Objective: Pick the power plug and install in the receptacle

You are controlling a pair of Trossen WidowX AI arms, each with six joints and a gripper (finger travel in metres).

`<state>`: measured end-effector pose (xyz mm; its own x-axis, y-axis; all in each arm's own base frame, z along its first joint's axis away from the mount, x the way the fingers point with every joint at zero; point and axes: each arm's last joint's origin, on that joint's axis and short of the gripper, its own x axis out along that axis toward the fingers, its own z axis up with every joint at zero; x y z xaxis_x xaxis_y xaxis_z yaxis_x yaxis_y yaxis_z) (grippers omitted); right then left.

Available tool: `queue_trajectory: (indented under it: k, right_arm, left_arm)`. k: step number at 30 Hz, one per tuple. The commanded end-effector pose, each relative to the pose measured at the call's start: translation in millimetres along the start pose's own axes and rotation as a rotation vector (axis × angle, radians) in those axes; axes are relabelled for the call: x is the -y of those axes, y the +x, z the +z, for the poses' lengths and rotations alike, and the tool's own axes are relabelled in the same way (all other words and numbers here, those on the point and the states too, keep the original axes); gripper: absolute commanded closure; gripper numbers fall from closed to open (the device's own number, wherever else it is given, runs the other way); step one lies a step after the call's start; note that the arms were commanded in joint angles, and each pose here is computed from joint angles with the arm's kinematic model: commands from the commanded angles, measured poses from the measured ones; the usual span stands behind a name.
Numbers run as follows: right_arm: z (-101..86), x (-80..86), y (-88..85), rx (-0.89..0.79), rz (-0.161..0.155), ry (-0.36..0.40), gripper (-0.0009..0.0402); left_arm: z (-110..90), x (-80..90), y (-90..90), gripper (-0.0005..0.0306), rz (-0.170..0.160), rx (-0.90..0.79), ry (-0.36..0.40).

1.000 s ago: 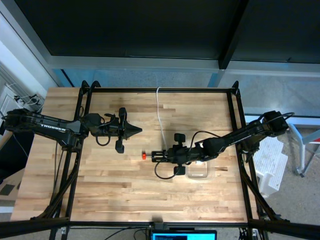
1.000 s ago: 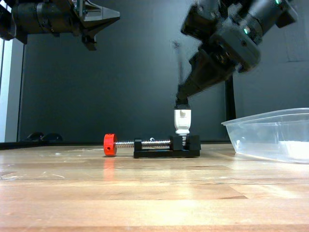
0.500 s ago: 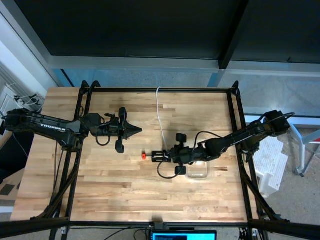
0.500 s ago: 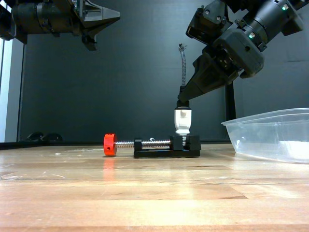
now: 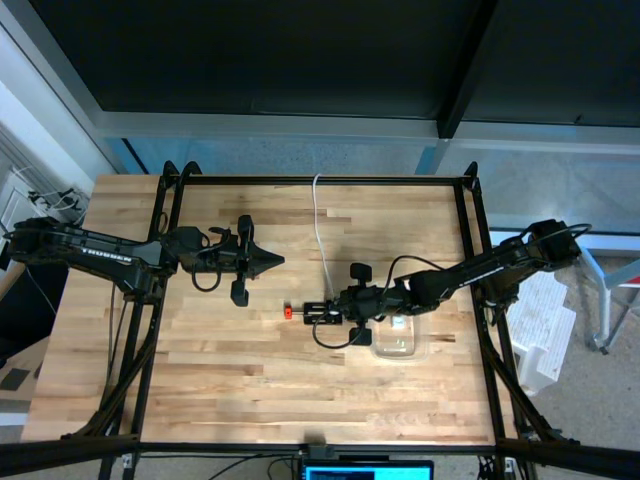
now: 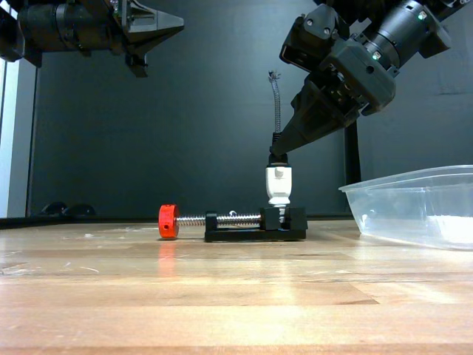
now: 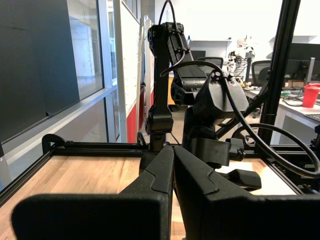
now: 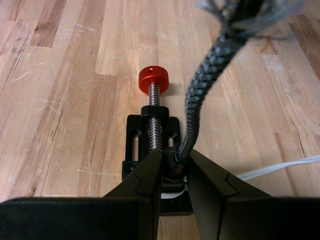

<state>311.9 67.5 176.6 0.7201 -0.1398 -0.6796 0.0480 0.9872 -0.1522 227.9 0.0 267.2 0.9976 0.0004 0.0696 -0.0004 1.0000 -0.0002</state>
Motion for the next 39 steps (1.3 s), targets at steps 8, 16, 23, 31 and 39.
queue_trajectory:
  k: [8,16,23,31,39]
  right_arm:
    - [-0.9,3.8,-0.6,-0.011,-0.031,0.007,0.0393]
    - [4.3,2.5,-2.3,-0.003,-0.022,0.008,0.0378]
    - [13.4,3.2,-8.6,-0.009,-0.004,0.012,0.0349]
    - [18.8,5.9,-18.5,0.014,-0.003,0.017,0.0323]
    - [22.2,7.0,-22.6,0.026,-0.001,0.022,0.0290]
  left_arm:
    - [0,0.0,0.1,0.0300,0.000,0.000,0.000]
    - [0,-0.1,0.1,0.0300,0.000,0.000,0.000]
    - [0,0.0,0.1,0.0300,0.000,0.000,0.000]
    - [0,-0.1,0.1,0.0300,0.000,0.000,0.000]
    - [0,0.0,0.1,0.0300,0.000,0.000,0.000]
